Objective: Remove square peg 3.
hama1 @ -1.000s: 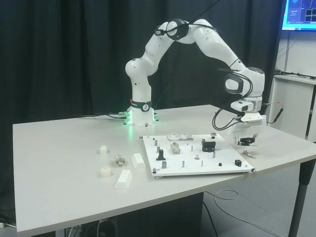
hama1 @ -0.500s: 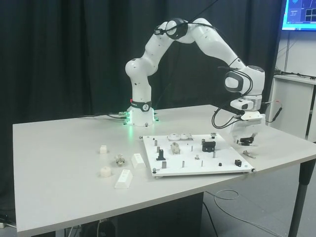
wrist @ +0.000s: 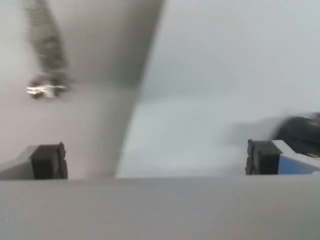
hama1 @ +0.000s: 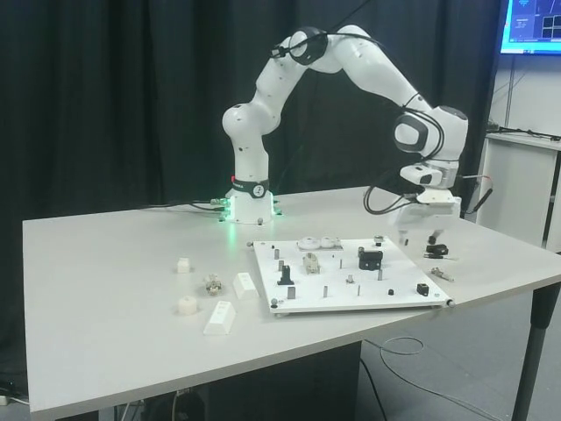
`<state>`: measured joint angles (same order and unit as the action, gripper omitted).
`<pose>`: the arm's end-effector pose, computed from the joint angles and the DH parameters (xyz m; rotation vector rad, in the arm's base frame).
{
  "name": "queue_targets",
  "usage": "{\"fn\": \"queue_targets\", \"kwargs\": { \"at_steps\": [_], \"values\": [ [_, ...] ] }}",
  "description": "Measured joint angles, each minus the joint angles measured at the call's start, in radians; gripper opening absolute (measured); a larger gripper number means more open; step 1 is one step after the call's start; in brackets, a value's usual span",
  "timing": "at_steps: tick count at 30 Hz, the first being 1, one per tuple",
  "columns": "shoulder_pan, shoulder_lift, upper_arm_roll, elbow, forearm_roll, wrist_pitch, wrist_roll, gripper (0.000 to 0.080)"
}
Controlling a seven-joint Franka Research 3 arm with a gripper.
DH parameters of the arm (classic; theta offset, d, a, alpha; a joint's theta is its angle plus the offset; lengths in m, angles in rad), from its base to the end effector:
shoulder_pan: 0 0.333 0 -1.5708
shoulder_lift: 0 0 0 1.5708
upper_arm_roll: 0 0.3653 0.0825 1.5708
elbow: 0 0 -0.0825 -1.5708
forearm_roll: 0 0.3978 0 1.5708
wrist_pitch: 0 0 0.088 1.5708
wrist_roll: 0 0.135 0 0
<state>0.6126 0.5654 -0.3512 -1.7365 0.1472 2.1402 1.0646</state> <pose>0.6521 0.2077 0.2648 2.7412 -1.2434 -0.0814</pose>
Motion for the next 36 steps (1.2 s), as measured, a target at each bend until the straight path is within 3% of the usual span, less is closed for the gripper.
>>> {"fn": "queue_targets", "kwargs": {
  "at_steps": [8, 18, 28, 36],
  "values": [
    [-0.037, -0.053, -0.014, -0.027, -0.073, -0.071, 0.000, 0.0800],
    [-0.114, -0.135, -0.011, -0.115, -0.136, -0.076, -0.045, 0.0800],
    [-0.221, -0.206, -0.011, -0.211, -0.198, -0.026, -0.073, 0.0800],
    [-0.322, -0.256, -0.011, -0.292, -0.206, 0.052, -0.154, 0.0800]
  ]
}}
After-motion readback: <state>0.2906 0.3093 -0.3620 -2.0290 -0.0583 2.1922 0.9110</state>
